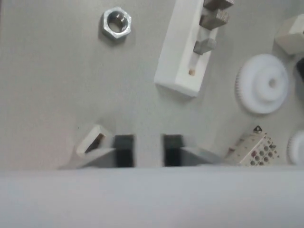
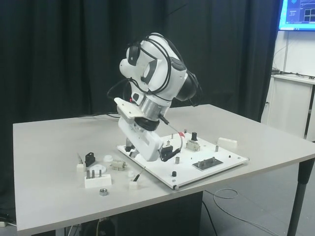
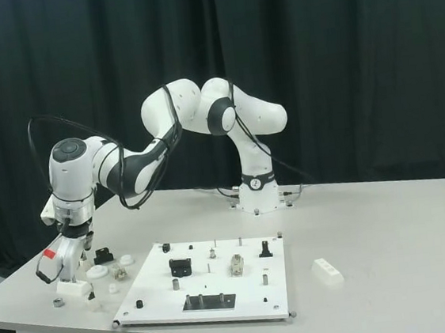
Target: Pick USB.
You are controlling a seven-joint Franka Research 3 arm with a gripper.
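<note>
Wrist view shows the gripper [image 1: 148,151] with its black fingers [image 1: 124,150] spread apart and nothing held between them, just bare grey table [image 1: 52,85]. Right beside one finger sits the small white USB piece [image 1: 92,141], not grabbed. Further out from the gripper lies a white block with pegs [image 1: 183,50], a hex nut [image 1: 116,23] and a white gear [image 1: 262,83]
</note>
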